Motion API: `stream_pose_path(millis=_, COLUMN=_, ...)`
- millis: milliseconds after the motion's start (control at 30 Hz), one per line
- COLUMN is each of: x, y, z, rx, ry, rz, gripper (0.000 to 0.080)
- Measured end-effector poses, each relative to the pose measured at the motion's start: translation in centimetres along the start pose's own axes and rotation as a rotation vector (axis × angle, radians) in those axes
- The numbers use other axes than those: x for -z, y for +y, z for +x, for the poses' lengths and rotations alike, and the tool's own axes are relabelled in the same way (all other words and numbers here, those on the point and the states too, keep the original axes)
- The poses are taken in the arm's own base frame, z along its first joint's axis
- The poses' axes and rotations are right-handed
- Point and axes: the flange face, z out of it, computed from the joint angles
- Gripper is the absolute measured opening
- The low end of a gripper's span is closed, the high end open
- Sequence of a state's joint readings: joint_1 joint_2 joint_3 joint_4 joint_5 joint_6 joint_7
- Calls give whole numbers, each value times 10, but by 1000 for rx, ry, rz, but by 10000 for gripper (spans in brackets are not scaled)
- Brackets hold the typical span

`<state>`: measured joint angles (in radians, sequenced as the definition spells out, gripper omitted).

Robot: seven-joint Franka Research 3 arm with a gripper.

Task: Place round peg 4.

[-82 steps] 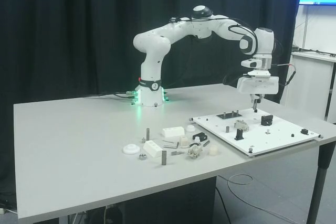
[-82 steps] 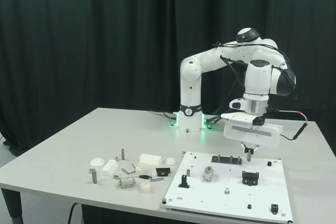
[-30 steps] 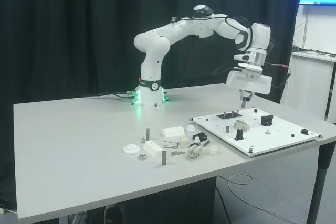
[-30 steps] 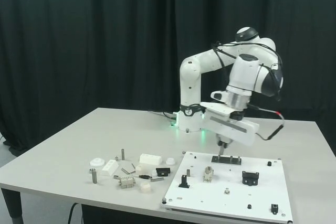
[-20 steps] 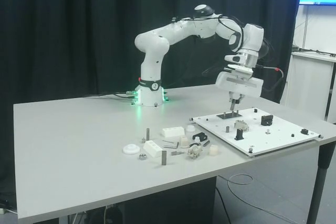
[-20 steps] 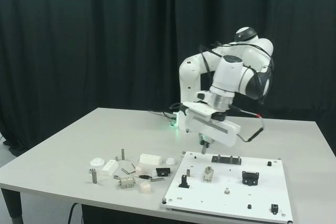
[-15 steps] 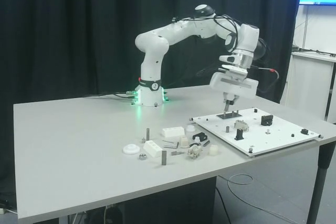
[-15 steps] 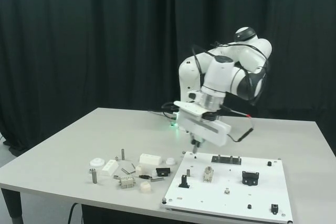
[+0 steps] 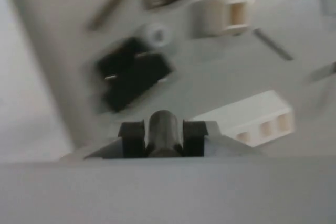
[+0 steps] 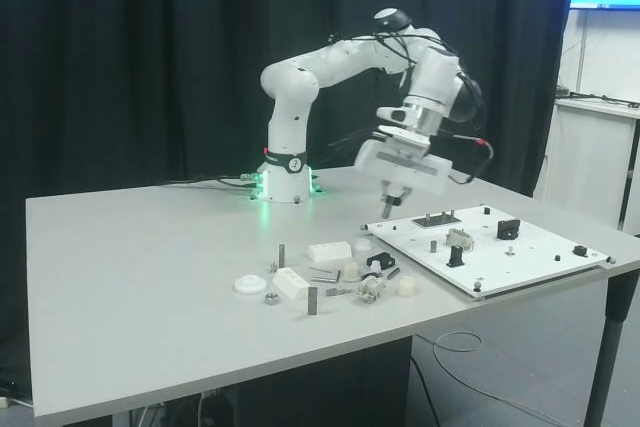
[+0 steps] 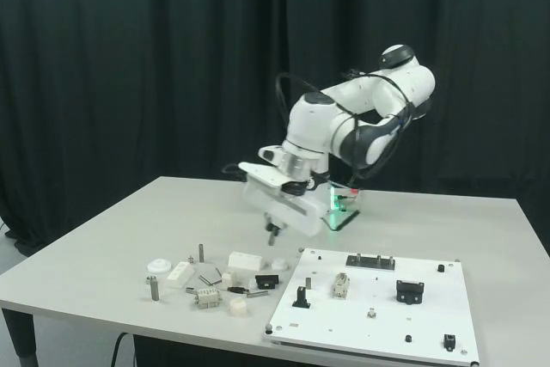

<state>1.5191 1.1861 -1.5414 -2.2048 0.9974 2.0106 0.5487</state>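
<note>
Grey table [image 10: 140, 247] below, claw [image 9: 163, 139] tight around short, dark, round-ended peg [image 9: 163, 129], upright between black fingers [image 9: 132, 139].

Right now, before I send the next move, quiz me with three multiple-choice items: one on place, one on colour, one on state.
1. Where is the gripper?
A. Low over the middle of the board
B. Off the board, above the loose parts
C. Resting on the table's far edge

2. What colour is the light at the arm's base?
A. White
B. Black
C. Green

3. What is between the fingers?
A. A grey peg
B. Nothing
C. A white block

Answers:
1 B: the second room view shows the gripper beside the board, over the parts on the table.
2 C: a green glow shows at the foot of the base in both room views.
3 A: the wrist view shows the peg clamped between the two black fingers.
</note>
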Motion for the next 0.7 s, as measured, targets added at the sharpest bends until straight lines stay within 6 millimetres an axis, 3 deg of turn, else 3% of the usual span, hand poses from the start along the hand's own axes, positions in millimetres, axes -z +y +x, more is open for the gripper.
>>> stream_pose_path(millis=700, x=-51, y=87, z=110, rx=57, ry=4, rz=-38, gripper=149)
